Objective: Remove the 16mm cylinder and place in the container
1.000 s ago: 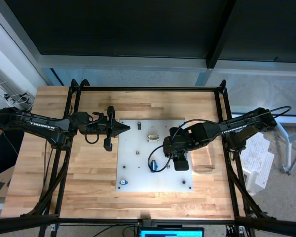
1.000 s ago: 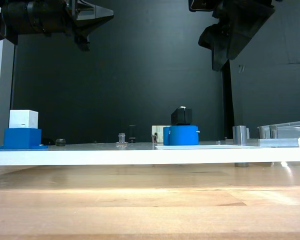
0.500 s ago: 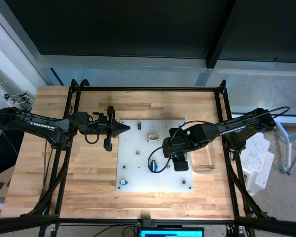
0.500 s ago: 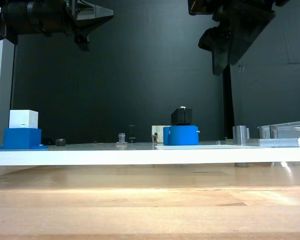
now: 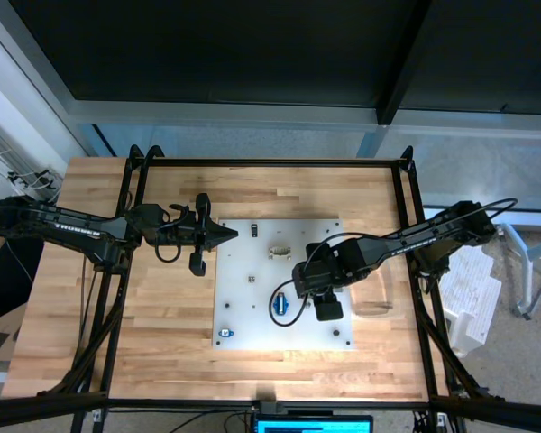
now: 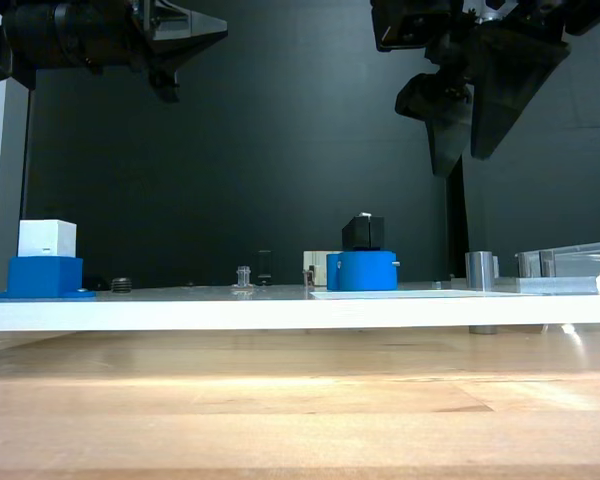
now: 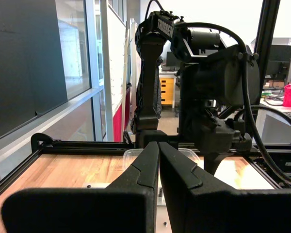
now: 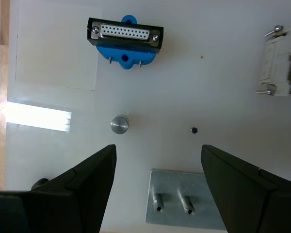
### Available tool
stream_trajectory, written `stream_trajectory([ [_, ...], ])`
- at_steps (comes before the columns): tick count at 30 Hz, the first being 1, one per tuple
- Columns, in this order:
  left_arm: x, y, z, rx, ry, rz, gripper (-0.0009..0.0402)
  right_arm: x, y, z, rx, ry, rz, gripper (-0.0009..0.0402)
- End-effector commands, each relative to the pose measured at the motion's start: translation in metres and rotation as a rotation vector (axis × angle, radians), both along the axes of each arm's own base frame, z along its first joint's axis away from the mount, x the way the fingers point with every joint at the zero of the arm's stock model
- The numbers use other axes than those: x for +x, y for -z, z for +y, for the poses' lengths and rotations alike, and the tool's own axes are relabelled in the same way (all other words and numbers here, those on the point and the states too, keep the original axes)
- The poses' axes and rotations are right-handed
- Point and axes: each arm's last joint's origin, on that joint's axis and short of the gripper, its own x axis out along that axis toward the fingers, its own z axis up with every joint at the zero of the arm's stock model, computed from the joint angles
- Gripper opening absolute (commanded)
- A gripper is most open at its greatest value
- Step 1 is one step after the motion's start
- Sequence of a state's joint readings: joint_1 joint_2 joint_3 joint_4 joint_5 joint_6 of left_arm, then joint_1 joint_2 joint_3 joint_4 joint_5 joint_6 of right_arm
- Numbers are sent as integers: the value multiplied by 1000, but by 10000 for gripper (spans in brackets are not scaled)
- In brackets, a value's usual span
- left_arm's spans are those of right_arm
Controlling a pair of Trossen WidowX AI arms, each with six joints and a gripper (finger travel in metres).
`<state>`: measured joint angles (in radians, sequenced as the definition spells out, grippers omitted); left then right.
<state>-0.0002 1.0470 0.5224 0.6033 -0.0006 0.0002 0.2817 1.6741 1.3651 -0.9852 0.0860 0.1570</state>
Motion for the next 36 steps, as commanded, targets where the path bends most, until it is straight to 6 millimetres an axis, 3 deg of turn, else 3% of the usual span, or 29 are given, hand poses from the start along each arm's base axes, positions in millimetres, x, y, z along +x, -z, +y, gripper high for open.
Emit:
stream_trajectory([
  [1,0,0,0,0,0,-1,0,2,5,3,1,3,10,244],
  [36,0,0,0,0,0,-1,0,22,41,19,15,58,38,244],
])
